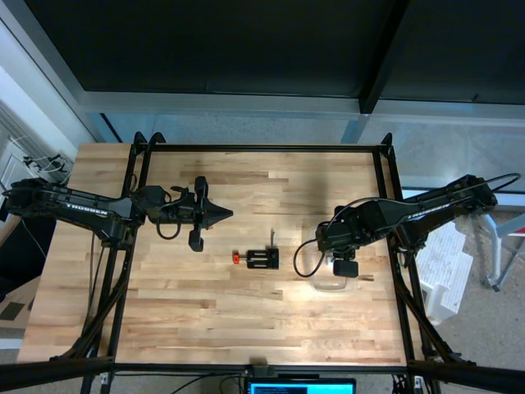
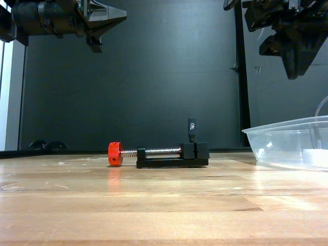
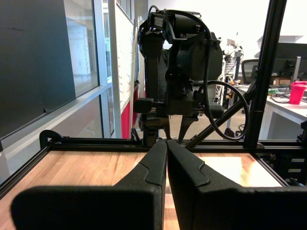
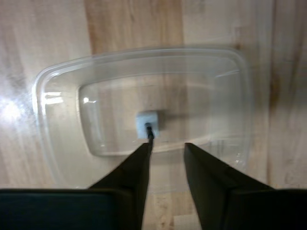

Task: Pick the USB-C connector and install on taskboard

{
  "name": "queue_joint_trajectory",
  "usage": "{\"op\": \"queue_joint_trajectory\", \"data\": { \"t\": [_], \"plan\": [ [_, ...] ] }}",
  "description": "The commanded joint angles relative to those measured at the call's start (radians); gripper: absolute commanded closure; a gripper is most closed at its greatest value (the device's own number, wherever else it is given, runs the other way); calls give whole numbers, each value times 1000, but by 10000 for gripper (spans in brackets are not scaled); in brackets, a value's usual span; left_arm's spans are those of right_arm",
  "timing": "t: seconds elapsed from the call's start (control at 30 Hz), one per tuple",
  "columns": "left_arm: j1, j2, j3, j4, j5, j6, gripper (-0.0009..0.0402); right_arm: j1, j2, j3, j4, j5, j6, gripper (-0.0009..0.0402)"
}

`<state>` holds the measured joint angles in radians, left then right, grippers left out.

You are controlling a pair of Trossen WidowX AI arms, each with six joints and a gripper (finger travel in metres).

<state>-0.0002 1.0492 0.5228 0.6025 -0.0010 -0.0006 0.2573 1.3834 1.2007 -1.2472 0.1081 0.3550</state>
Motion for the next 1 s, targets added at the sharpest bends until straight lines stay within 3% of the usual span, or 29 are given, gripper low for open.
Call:
{"op": "queue_joint_trajectory", "data": {
  "t": [0.03, 0.27, 1.0],
  "plan": [
    [0, 0, 0, 0, 0, 0, 393, 3, 0, -9, 1, 5, 5, 238],
    [0, 0, 0, 0, 0, 0, 393, 26, 0, -57, 10, 5, 24, 186],
    [0, 0, 0, 0, 0, 0, 393, 70, 16, -212, 182, -3, 50, 185]
  ]
}}
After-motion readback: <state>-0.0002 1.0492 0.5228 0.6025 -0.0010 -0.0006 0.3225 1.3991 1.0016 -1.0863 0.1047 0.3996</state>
